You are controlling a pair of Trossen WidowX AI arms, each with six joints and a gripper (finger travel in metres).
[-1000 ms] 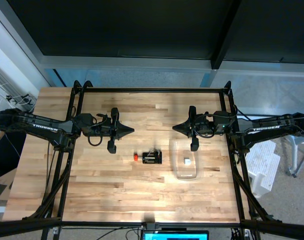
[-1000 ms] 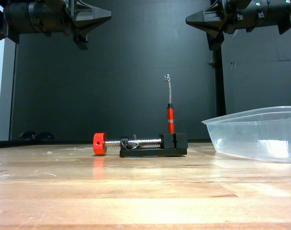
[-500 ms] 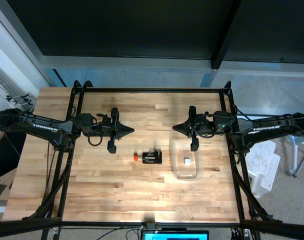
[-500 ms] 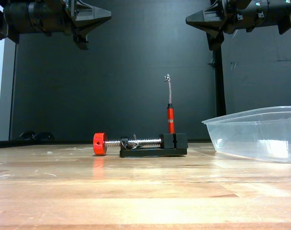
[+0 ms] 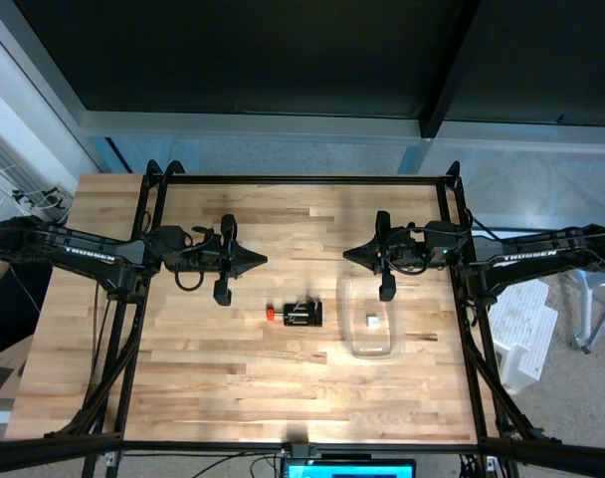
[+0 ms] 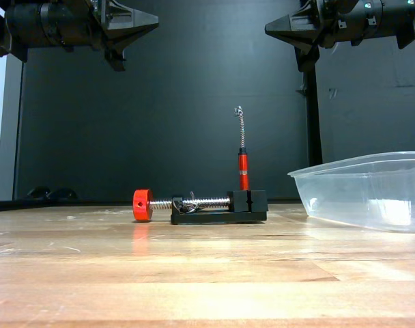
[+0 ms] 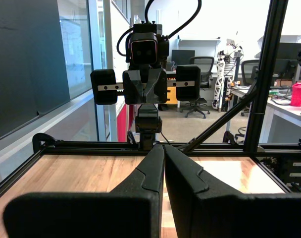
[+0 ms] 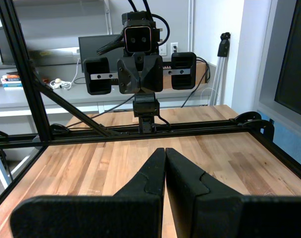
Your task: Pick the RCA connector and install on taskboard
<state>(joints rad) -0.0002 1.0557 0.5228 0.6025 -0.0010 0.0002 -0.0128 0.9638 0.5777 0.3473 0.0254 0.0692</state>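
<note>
Pick not begun: my left gripper (image 5: pixel 264 261) and right gripper (image 5: pixel 346 254) hang high, fingers pinched together and empty, flanking the small black red-knobbed taskboard block (image 5: pixel 304 316), so next I must find the RCA connector, which I can't spot.

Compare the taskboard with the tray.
The taskboard is black and small; the tray is clear and larger. The taskboard has a red knob at one end; the tray holds a white cube. Both rest on the table. The left hand and right hand hover shut, high above it.

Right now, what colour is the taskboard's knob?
Red-orange knob, clearest in low view. Left gripper and right gripper hang high, shut.
</note>
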